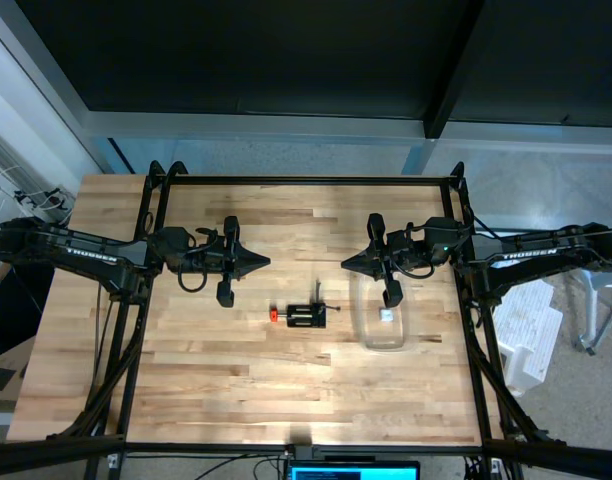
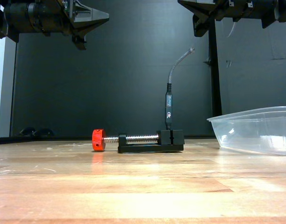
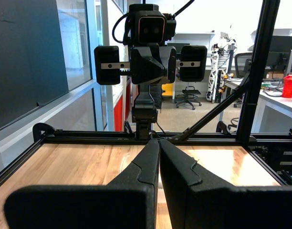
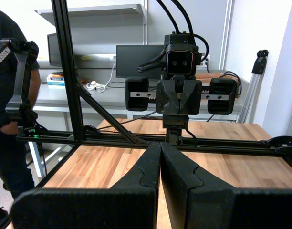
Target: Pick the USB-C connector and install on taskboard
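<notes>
The taskboard [image 1: 304, 316] is a small black block with an orange-red knob [image 2: 98, 140] and a threaded rod, lying mid-table. The USB-C connector [image 2: 168, 109], a thin dark plug with a short braided lead, stands upright out of the block's end [image 2: 171, 138] away from the knob; from above it shows as a thin dark pin [image 1: 319, 297]. My left gripper [image 1: 266, 262] hovers shut, up and left of the block. My right gripper [image 1: 344, 264] hovers shut, up and right of it. Both point inward at each other and hold nothing. The wrist views show each pair of fingers [image 3: 148, 160] [image 4: 151, 164] closed together.
A clear plastic tray [image 1: 370, 338] lies right of the block, under the right arm, with a small white square piece [image 1: 386, 316] inside. The tray [image 2: 260, 130] stands close to the block in the low view. A black frame [image 1: 306, 181] edges the table.
</notes>
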Action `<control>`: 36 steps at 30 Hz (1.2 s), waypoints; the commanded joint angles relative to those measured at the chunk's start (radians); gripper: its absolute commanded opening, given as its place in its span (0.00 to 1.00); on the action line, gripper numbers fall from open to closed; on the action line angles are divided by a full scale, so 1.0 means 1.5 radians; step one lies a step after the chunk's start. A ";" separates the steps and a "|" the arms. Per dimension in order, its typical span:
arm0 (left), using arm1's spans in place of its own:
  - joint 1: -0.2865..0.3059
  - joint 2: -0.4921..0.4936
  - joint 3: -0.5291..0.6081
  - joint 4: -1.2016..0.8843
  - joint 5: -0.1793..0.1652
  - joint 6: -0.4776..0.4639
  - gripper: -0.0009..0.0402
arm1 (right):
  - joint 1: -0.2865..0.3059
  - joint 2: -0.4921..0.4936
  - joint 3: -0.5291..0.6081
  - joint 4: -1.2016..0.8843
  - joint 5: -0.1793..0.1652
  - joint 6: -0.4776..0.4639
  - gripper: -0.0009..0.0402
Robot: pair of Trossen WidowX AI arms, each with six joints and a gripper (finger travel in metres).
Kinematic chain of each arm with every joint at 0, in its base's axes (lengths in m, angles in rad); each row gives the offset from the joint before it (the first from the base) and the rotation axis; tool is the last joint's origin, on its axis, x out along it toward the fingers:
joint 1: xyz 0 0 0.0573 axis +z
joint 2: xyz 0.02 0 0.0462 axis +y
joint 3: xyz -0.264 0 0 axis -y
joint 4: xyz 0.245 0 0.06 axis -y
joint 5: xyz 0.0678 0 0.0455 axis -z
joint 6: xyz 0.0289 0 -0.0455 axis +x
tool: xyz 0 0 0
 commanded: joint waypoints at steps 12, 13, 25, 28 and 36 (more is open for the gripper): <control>0.000 0.000 0.000 0.000 0.000 0.000 0.02 | 0.000 0.002 -0.042 0.042 0.056 0.015 0.02; 0.000 0.000 0.000 0.000 0.000 0.000 0.02 | 0.000 0.002 -0.042 0.044 0.060 0.014 0.02; 0.000 0.000 0.000 0.000 0.000 0.000 0.02 | -0.002 0.002 -0.042 0.049 0.091 0.013 0.02; 0.000 0.000 0.000 0.000 0.000 0.000 0.02 | -0.001 0.002 -0.042 0.052 0.091 0.011 0.02; 0.000 0.000 0.000 0.000 0.000 0.000 0.02 | -0.001 0.002 -0.042 0.058 0.091 0.011 0.02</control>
